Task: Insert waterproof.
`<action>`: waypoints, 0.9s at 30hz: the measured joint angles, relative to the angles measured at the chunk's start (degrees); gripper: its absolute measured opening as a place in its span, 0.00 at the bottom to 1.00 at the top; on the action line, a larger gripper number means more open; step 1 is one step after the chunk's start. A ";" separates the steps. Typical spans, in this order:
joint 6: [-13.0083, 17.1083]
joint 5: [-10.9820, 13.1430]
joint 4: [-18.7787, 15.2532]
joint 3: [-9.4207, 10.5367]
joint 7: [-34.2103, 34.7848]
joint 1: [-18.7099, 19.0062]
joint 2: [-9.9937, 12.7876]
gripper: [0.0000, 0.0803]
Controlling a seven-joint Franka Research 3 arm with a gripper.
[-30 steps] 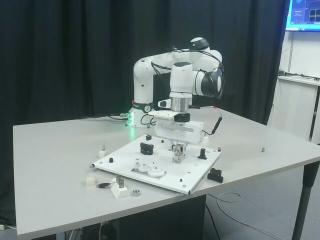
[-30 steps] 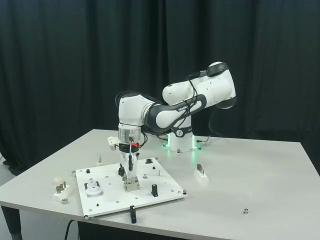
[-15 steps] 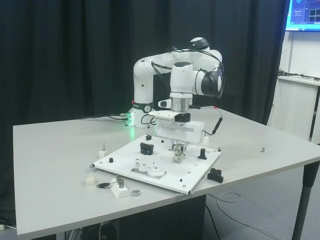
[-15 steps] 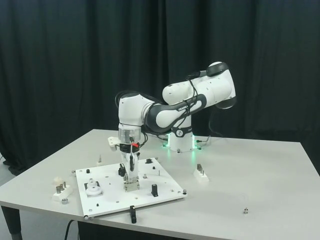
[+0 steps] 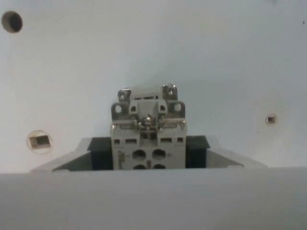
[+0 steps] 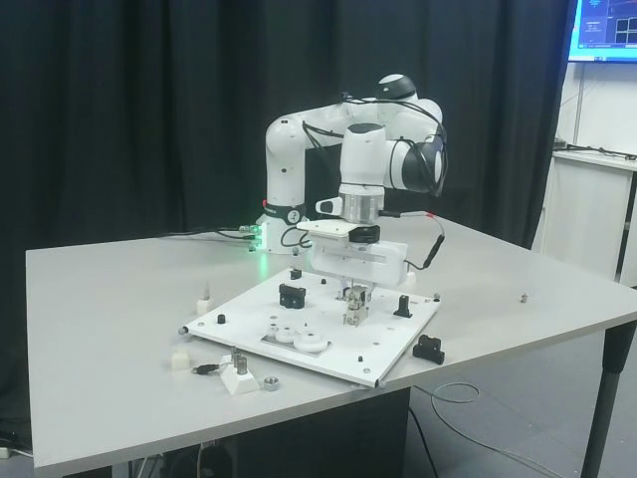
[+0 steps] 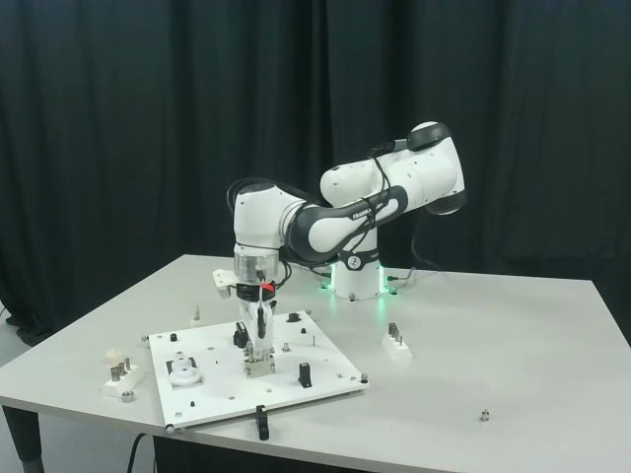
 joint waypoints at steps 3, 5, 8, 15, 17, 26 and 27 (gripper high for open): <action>0.00 -0.23 0.10 0.00 0.00 -0.01 0.01 0.39; 0.00 -0.38 0.17 0.01 0.01 -0.02 0.01 0.39; 0.01 -0.73 0.29 0.01 0.08 -0.07 0.01 0.39; 0.01 -1.87 0.58 0.07 0.32 -0.10 0.02 0.39; 0.00 -1.96 0.72 0.11 0.32 -0.15 0.01 0.39; -0.02 -2.17 1.21 0.24 0.33 -0.34 0.02 0.39; -0.02 -2.19 1.22 0.24 0.33 -0.34 0.02 0.39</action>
